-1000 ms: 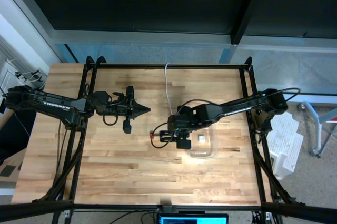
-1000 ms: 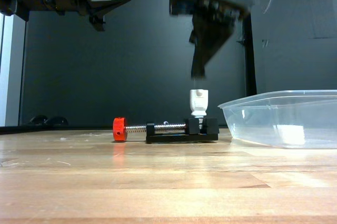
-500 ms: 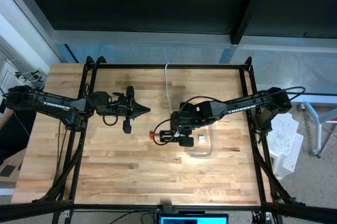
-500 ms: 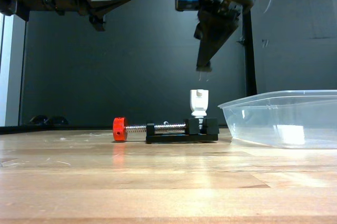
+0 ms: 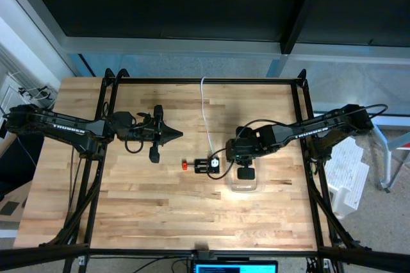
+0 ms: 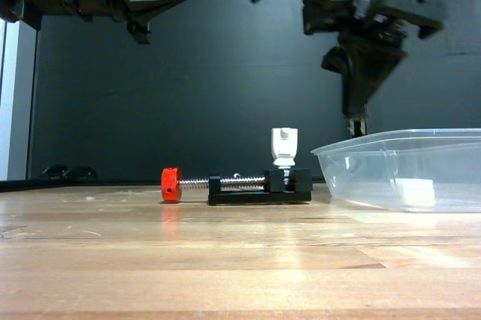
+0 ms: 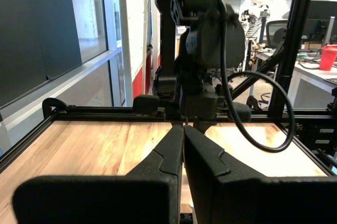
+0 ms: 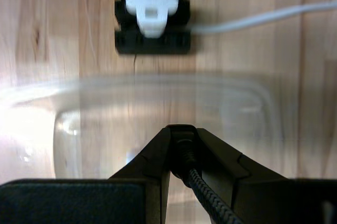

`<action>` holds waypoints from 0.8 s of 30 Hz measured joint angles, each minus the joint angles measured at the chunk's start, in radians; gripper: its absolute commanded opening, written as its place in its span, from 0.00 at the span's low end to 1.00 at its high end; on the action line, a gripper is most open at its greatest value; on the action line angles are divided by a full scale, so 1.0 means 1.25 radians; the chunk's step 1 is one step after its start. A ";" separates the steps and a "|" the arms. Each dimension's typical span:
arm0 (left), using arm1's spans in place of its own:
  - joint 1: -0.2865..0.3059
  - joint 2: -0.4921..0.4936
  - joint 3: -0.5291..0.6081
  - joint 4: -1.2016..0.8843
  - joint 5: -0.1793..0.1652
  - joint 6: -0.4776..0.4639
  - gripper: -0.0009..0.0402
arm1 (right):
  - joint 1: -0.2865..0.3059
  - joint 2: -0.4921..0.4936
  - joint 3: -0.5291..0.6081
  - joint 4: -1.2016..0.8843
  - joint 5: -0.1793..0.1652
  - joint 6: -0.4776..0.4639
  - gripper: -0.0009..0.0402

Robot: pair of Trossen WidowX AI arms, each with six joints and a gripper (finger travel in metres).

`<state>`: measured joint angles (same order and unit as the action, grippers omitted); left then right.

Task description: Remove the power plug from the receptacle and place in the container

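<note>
Camera layout: overhead, table-level, two wrist-mounted.
High view looks down from the near edge; low view looks level and close; both show the vise (image 5: 205,166) mid-frame. Camera on left gripper (image 7: 182,128) faces level across the table (image 7: 95,145); camera on right gripper (image 8: 181,131) faces down onto vise and container (image 8: 247,84).

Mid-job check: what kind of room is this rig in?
Probably a robotics lab or shared office: a framed wooden table, with an office chair and desks beyond. Left gripper hangs over the table's left; right gripper holds the power plug over the container.

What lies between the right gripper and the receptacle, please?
The container's rim, in the right wrist view. The right gripper holds the power plug over it; the left gripper hovers left.
</note>
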<state>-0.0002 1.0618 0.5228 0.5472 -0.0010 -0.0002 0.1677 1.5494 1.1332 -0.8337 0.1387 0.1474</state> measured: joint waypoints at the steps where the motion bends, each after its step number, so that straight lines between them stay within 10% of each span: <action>1: 0.000 0.000 0.000 0.000 0.000 0.000 0.02 | 0.001 -0.002 -0.013 0.004 0.001 0.000 0.02; 11: 0.000 0.000 0.000 0.000 0.000 0.000 0.02 | 0.025 -0.002 -0.092 0.044 0.063 0.003 0.09; 24: 0.000 0.000 0.000 0.000 0.000 0.000 0.02 | 0.041 -0.002 -0.100 0.091 0.063 0.027 0.39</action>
<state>-0.0002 1.0622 0.5224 0.5472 -0.0010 -0.0006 0.2192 1.5467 1.0084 -0.7204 0.2180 0.1818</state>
